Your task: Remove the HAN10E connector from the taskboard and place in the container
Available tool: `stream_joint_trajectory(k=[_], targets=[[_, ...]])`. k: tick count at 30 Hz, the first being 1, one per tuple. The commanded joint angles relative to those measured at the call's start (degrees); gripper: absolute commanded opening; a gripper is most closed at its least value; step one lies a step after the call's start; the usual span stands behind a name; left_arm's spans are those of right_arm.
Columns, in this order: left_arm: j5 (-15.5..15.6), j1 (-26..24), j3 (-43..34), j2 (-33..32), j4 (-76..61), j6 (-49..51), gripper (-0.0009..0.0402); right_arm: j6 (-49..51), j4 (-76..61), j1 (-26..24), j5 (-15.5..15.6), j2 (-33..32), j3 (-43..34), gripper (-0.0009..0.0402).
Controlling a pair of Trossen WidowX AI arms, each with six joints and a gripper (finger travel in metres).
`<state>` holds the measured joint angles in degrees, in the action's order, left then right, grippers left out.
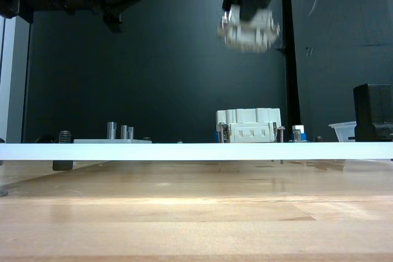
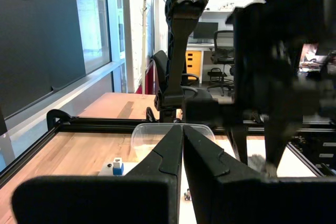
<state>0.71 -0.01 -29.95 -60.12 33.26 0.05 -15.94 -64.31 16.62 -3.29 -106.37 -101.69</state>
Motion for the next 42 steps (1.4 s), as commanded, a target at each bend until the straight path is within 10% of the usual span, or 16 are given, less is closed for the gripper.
stream_joint_trajectory(k=[1,11,42], targets=[[0.0,0.0,0.0,0.0,0.0,0.0,0.0000,-0.2,0.0,0.0,-0.2,2.0,0.0,0.0007],[0.0,0.0,0.0,0.0,0.0,0.0,0.0000,-1.5,-1.8,1.1,-0.2,7.3,2.3,0.0007],[0.0,0.0,0.0,0.0,0.0,0.0,0.0000,-26.3,-4.1,11.8,-0.1,46.2,45.2,0.0007]])
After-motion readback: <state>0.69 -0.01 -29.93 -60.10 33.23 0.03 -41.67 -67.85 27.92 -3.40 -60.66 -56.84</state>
